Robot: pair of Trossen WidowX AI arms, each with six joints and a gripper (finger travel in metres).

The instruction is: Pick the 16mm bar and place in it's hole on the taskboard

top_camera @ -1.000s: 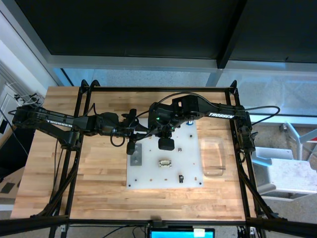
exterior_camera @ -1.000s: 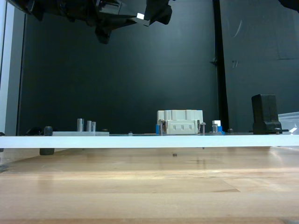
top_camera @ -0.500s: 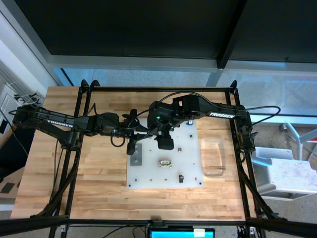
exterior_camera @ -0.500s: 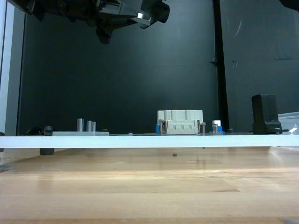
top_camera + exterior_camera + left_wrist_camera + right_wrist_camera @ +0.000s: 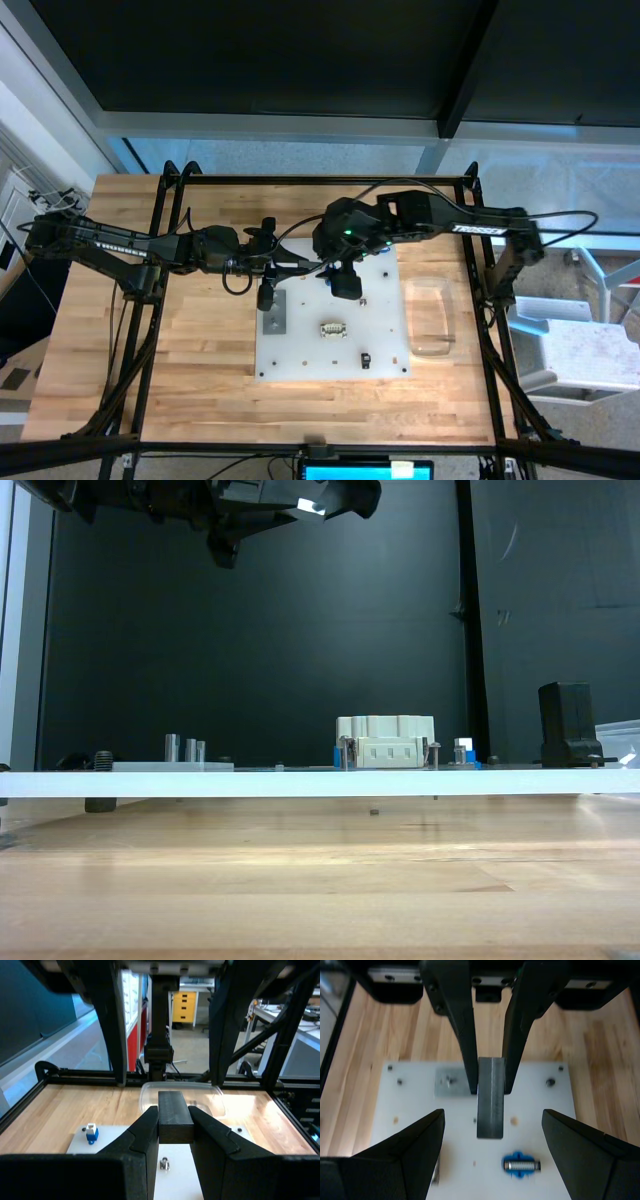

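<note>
**16mm bar** point(image 5: 490, 1105): being held aloft, well clear of the taskboard point(image 5: 385, 345) and of any seat on it. Lying level, with the long axis running left to right across the scene.

**Left end effector** point(image 5: 175, 1125): reaching in from the left over the board's far-left part. Clamping the bar's left portion from its near and far sides.

**Right end effector** point(image 5: 345, 285): hanging just right of the left one and pointing down at the board. Spreading its fingers point(image 5: 420, 1155) wide on either side of the bar's free right end, not touching it.

**Deciding relation**: lying straight ahead of the right end effector, between its spread fingers. Not settling, from the right wrist view alone, how far short of the bar those fingertips are stopping.

**Views compared:**
- Right wrist view: showing the bar's full length, with the grey plate point(image 5: 451, 1083) and blue fitting point(image 5: 520, 1165) beneath.
- Left wrist view: foreshortening the bar, showing the clear tray point(image 5: 182, 1097) beyond.
- Low view: confirming both end effectors riding high above the board.
- High view: hiding the bar under the arms.
</note>
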